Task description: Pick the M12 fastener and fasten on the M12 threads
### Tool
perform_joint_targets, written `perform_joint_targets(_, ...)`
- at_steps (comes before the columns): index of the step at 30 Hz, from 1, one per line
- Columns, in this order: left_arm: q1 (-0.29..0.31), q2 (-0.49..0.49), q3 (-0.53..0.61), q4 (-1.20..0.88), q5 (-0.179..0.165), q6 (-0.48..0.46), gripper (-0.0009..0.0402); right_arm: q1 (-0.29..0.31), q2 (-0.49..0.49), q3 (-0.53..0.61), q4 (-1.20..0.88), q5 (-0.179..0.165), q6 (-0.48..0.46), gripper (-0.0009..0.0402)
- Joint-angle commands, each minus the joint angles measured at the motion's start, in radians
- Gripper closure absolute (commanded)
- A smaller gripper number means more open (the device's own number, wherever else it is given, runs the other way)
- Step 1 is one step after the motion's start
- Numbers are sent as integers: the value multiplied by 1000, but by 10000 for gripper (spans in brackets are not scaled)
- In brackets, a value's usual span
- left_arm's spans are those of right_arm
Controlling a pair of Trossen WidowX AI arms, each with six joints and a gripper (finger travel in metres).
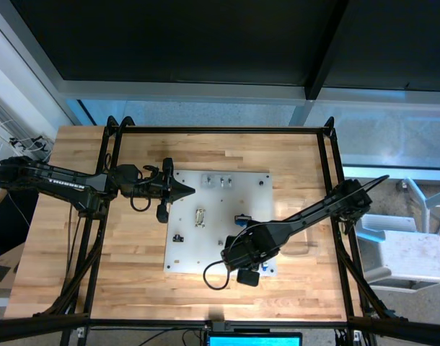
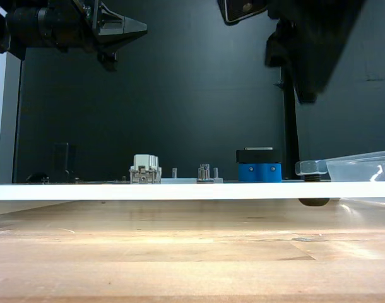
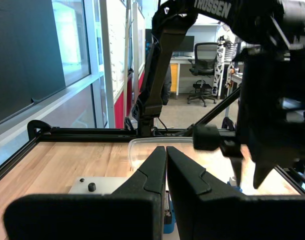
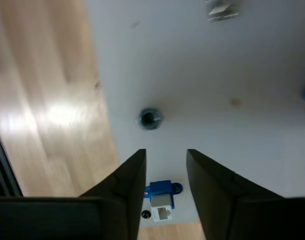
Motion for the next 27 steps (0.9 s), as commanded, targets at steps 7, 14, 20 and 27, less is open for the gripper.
perform_joint_targets(7, 0, 0, 0, 0, 0, 0, 393, 0, 68, -5, 22, 7, -130, 394)
perform_joint_targets(14, 0, 0, 0, 0, 0, 0, 393, -1, 66, -39, 74, 14, -137, 394)
perform_joint_targets(20, 0, 0, 0, 0, 0, 0, 393, -4, 49, -100, 132, 15, -133, 393)
perform_joint_targets(27, 0, 0, 0, 0, 0, 0, 393, -5, 18, -132, 144, 32, -119, 393)
